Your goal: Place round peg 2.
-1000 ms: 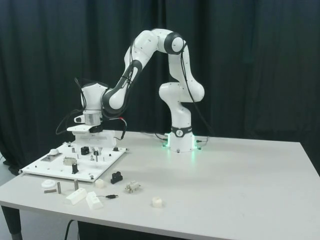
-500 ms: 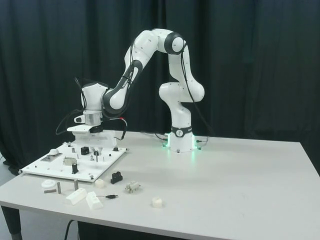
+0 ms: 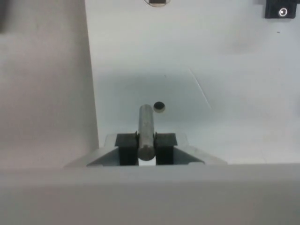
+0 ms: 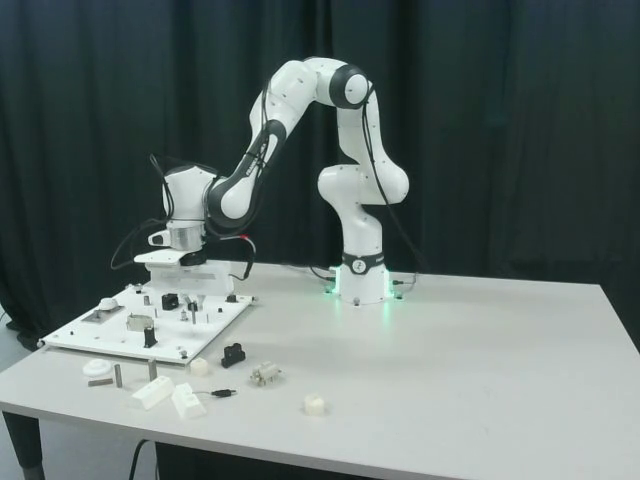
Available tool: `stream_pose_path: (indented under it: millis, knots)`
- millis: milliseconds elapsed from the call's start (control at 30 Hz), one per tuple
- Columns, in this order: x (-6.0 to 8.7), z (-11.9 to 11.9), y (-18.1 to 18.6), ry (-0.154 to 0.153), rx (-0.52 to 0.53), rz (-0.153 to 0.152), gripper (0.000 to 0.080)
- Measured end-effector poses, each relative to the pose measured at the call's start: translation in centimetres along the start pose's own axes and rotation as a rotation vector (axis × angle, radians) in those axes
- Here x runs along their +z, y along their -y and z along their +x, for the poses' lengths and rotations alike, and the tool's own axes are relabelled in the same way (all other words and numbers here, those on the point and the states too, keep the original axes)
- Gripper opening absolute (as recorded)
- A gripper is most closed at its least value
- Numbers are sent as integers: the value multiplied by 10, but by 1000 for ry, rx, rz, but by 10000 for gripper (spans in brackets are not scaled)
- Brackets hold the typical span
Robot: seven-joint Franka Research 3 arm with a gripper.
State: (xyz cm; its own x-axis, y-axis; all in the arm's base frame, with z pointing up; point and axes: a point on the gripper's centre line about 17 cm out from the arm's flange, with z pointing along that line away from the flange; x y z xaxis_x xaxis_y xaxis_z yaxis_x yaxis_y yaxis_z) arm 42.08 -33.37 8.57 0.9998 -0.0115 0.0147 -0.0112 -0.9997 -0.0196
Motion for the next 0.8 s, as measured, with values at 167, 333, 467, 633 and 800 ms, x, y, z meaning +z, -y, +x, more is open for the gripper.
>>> stream_pose_path:
  millis: [167,333,467,633,800]
  knots:
    - [-2,7,5,-4,-12,-3,74]
    - [-5,21,16,-11,-28,-6,74]
    - [-7,34,28,-18,-41,-8,74]
    - [-11,53,47,-28,-62,-11,74]
    - [-13,72,69,-39,-82,-9,74]
